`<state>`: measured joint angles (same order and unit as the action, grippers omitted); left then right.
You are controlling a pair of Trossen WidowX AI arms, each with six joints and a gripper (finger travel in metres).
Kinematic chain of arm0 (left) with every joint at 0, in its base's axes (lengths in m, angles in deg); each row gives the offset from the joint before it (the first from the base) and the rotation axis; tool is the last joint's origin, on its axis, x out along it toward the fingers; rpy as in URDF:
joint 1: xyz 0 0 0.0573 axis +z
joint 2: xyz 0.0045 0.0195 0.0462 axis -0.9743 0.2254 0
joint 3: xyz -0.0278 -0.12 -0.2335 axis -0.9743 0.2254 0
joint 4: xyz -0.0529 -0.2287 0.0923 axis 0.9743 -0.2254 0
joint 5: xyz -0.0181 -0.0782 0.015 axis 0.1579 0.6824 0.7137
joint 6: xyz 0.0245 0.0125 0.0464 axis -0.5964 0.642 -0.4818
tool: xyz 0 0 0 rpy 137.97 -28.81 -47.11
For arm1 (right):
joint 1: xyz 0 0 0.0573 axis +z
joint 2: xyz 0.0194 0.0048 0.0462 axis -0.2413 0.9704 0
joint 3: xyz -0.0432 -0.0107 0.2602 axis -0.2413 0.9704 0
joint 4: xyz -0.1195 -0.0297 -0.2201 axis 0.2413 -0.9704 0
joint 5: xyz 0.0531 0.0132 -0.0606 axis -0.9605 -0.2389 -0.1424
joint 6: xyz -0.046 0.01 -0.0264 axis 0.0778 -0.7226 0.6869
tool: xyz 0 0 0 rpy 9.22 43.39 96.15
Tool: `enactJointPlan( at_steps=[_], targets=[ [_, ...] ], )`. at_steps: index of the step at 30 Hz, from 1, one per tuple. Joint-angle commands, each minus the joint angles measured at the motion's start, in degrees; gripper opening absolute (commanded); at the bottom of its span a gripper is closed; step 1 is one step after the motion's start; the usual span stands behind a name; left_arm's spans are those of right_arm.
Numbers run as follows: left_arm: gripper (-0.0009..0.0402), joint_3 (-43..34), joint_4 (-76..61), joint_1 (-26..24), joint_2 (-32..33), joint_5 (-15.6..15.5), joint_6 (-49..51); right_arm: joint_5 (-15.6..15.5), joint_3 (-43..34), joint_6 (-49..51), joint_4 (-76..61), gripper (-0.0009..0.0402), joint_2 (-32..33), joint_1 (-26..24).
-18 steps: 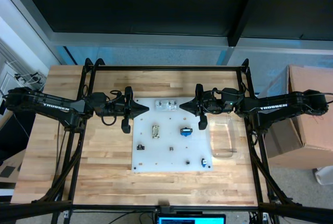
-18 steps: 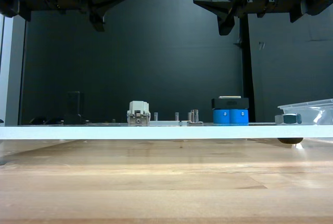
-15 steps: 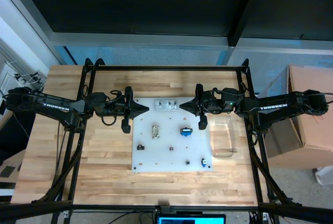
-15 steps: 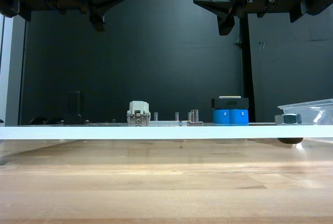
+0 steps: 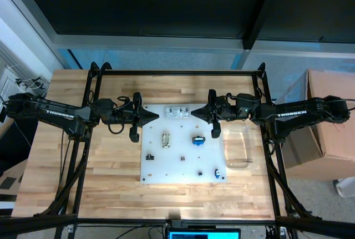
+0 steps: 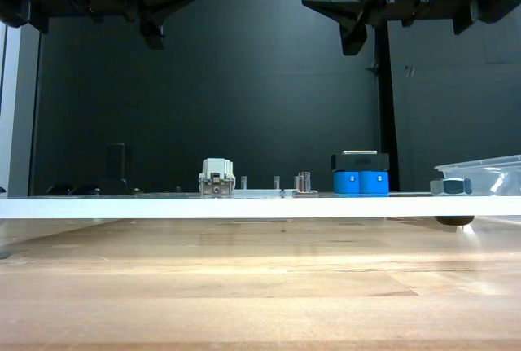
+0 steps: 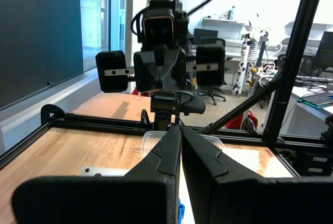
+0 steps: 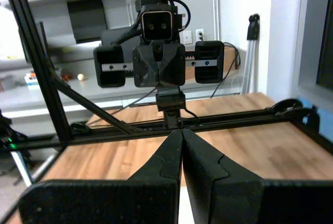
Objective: Unfasten the M12 nut and place it in the container
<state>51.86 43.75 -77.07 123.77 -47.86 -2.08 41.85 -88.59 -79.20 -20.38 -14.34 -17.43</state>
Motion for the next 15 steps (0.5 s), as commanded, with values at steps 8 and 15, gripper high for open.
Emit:
enactJointPlan(
  at_steps=[8, 15],
  targets=[
    [0.0000, 0.00, 0.00, 0.02, 0.02, 0.00, 0.00, 5.44, -23.30, -1.84, -48.46, 0.0000, 3.50, 10.64],
    [0.0000, 0.00, 0.00, 0.02, 0.02, 0.00, 0.00, 6.71, -37.53, -6.34, -70.07, 0.0000, 10.69, 17.18]
  ],
)
